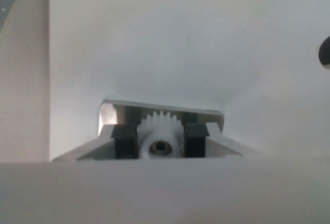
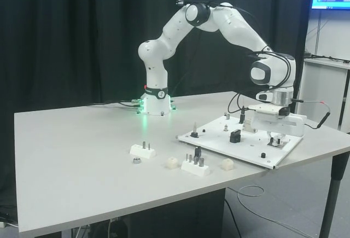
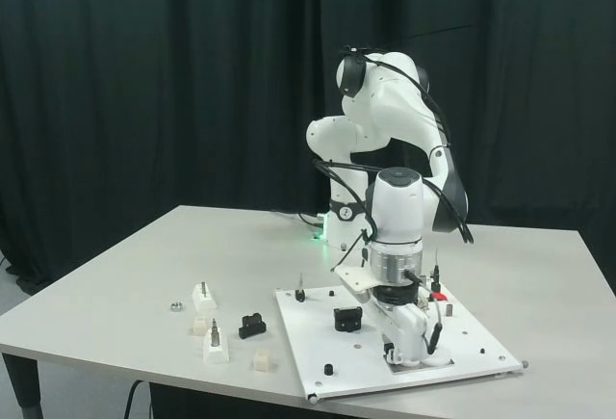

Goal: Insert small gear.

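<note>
Small white gear (image 1: 160,134) clamped between two black fingertip pads (image 1: 124,140), centre-bottom of wrist view, teeth and bore facing camera. Gripper (image 1: 160,141) closed on gear, hovering low over white board (image 1: 154,38). In first room view, gripper (image 2: 275,138) at right of frame, just above near right corner of white board (image 2: 219,139); gear itself too small to make out there. Black block (image 2: 235,136) and small upright pegs on board, centre-right. White fixtures (image 2: 142,150) and loose parts on grey table (image 2: 65,156), lower centre. In second room view, gripper (image 3: 409,347) lower centre-right, over board (image 3: 308,352); black block (image 3: 347,319) just left of it. Black curtain (image 3: 144,72) across background.
</note>
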You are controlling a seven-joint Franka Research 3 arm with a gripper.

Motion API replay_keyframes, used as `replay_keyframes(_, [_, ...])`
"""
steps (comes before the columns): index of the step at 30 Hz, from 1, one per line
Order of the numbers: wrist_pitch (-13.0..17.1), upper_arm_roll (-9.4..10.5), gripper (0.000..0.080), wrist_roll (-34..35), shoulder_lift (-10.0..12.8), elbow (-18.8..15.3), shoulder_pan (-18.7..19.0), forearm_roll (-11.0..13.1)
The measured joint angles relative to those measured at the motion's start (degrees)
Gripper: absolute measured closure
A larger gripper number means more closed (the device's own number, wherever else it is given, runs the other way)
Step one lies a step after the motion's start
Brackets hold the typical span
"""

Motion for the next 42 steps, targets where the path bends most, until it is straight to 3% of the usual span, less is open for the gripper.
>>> replay_keyframes(16, [0.15, 0.04, 0.0614, -12.84, 0.15, 0.00, 0.00, 0.00])
replay_keyframes(21, [0.17, 0.04, 0.0614, -11.66, 0.16, -0.01, -0.03, 0.20])
replay_keyframes(29, [0.23, 0.04, 0.0614, -1.87, 0.22, -0.02, -0.11, 0.54])
replay_keyframes(37, [0.25, 0.04, 0.0614, -1.93, 0.23, -0.02, -0.10, 0.54])
replay_keyframes(42, [0.35, 0.06, 0.0614, -6.79, 0.28, -0.03, -0.10, 0.54])
